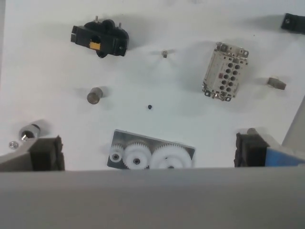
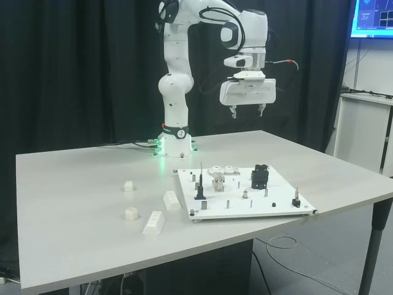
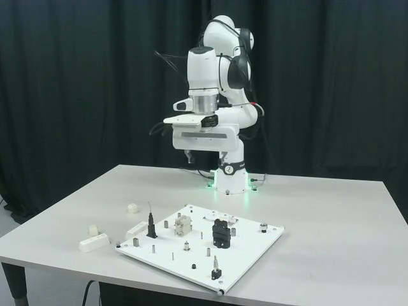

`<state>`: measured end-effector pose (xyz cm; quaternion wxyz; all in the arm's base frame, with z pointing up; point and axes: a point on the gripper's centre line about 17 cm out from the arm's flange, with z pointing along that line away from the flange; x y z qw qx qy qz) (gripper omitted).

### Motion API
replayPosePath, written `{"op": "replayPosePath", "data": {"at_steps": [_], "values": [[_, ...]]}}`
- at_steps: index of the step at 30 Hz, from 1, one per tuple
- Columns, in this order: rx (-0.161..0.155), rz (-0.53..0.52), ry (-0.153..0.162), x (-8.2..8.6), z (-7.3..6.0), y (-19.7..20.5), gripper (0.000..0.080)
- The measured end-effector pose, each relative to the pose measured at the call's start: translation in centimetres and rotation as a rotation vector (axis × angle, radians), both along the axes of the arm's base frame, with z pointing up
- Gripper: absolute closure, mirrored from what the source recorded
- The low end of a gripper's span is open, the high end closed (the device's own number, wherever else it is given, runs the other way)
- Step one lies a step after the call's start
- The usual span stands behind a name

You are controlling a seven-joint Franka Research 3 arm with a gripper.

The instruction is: Remove waterproof.

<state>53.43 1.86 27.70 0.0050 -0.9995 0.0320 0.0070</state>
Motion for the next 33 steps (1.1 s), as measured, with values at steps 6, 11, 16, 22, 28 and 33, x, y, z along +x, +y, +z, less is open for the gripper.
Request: {"op": "replayPosePath", "data": {"at_steps": [6, 11, 16, 22, 28, 33], "values": [[-0.002, 0.000, -0.005, 0.2, 0.2, 0.7, 0.0003], [-0.007, 0.005, -0.008, 0.4, 0.2, 1.0, 0.0003], [-0.013, 0.005, -0.008, 0.6, 0.1, 1.2, 0.0003], [-0.021, 0.001, -0.009, 0.9, 0.0, 1.3, 0.0003], [-0.026, -0.012, -0.011, 1.1, 0.0, 1.6, 0.0003], [-0.028, -0.018, -0.013, 1.3, 0.1, 1.7, 0.0003]]}}
